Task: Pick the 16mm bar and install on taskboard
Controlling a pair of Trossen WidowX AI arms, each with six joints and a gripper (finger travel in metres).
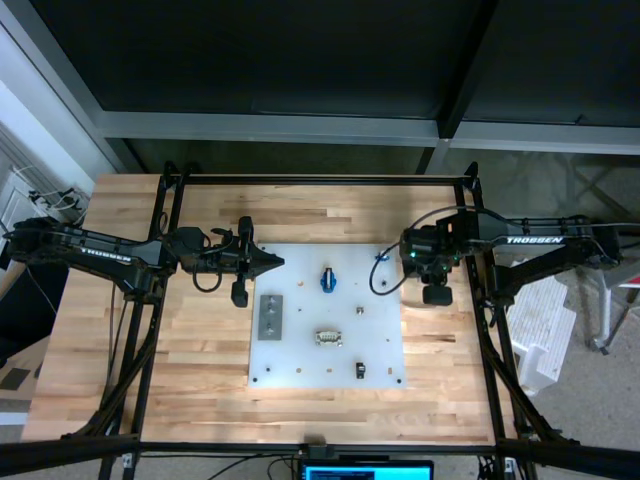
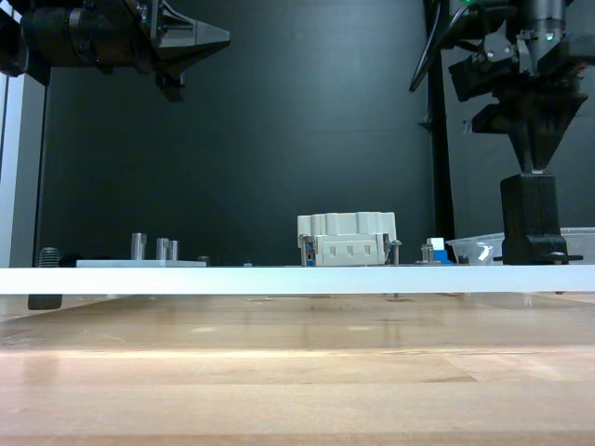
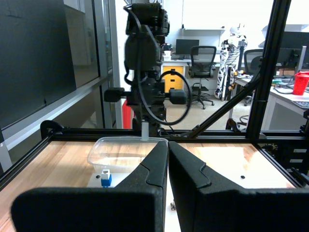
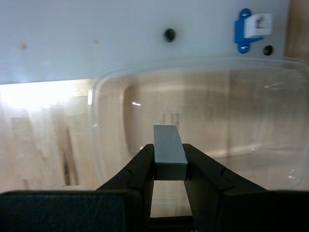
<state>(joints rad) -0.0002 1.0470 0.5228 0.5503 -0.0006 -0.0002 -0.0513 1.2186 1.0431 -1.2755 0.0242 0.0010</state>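
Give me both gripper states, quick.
Left gripper: shut, empty, raised over the taskboard's left edge.
Right gripper: shut on the grey bar, above the clear tray.

Table [image 1: 200, 400]: we see light wooden planks.
Backdrop [image 2: 307, 121]: we see a dark panel.
Far room: office chair [image 3: 202, 57], desks [image 3: 285, 95], bright light.

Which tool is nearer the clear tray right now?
Right. The right tool hangs directly over the clear tray, gripping the 16mm bar; the left tool sits shut across the taskboard, near its opposite edge.
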